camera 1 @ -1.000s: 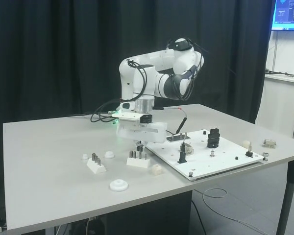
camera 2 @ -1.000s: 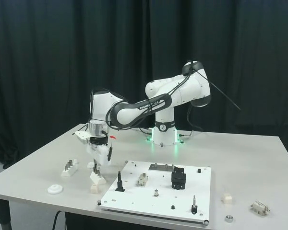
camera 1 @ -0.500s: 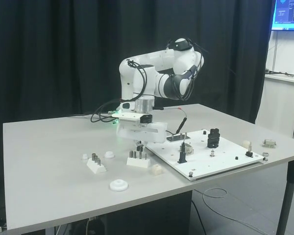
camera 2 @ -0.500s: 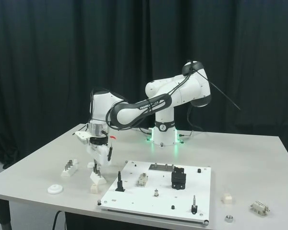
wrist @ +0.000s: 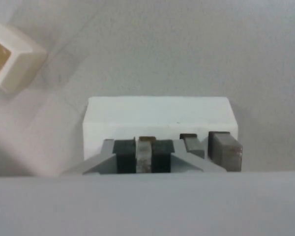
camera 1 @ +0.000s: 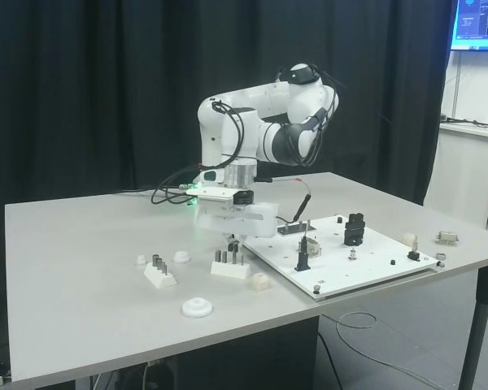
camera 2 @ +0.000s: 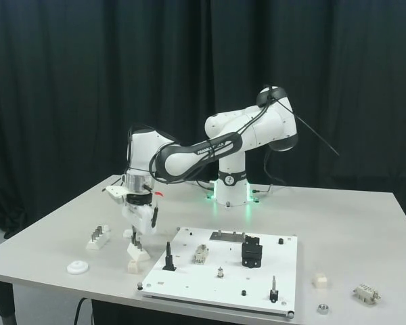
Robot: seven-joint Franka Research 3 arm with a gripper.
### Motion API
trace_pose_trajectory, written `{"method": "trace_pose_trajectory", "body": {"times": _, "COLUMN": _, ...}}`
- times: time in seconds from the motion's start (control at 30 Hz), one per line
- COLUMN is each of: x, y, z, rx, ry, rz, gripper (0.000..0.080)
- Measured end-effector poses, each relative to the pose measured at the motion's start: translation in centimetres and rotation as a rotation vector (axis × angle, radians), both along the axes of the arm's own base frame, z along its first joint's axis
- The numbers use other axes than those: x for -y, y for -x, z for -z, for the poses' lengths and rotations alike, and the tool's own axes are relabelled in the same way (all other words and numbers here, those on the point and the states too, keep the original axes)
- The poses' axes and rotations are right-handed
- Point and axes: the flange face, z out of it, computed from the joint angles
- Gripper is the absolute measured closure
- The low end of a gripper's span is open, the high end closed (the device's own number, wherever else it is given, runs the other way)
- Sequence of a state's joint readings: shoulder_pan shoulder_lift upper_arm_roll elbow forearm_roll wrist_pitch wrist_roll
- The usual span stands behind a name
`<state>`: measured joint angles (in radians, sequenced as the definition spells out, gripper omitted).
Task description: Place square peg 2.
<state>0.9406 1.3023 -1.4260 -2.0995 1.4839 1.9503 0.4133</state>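
Observation:
My gripper (wrist: 145,157) hangs straight down over a small white peg holder (wrist: 157,118), and its black fingers (wrist: 124,156) are shut on a grey square peg (wrist: 145,153) at one end of the holder's row. Two more grey pegs (wrist: 225,150) stand beside it in the same holder. I cannot tell whether the held peg has left its hole. In the first room view the gripper (camera 1: 232,242) is just above the holder (camera 1: 228,268), left of the white assembly board (camera 1: 342,256). The second room view shows the gripper (camera 2: 135,237) above the same holder (camera 2: 137,252).
A second peg holder (camera 1: 159,274) stands further left. A white disc (camera 1: 197,306) lies near the front edge. A small hollow cube (camera 1: 260,282) sits right next to the holder, also in the wrist view (wrist: 7,56). Black fixtures (camera 1: 355,229) stand on the board.

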Motion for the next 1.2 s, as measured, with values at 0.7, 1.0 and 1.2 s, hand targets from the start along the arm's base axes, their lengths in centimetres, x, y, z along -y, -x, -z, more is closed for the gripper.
{"method": "trace_pose_trajectory", "body": {"times": 0.7, "x": -0.1, "y": -0.3, "z": 1.2, "rx": 0.001, "ry": 0.034, "rz": -0.027, "gripper": 0.0739}}
{"method": "trace_pose_trajectory", "body": {"times": 1.0, "x": 0.1, "y": -1.1, "z": -0.7, "rx": 0.029, "ry": 0.059, "rz": -0.052, "gripper": 0.0618}}
{"method": "trace_pose_trajectory", "body": {"times": 1.2, "x": 0.4, "y": -1.2, "z": -2.0, "rx": 0.042, "ry": 0.061, "rz": -0.049, "gripper": 0.0618}}
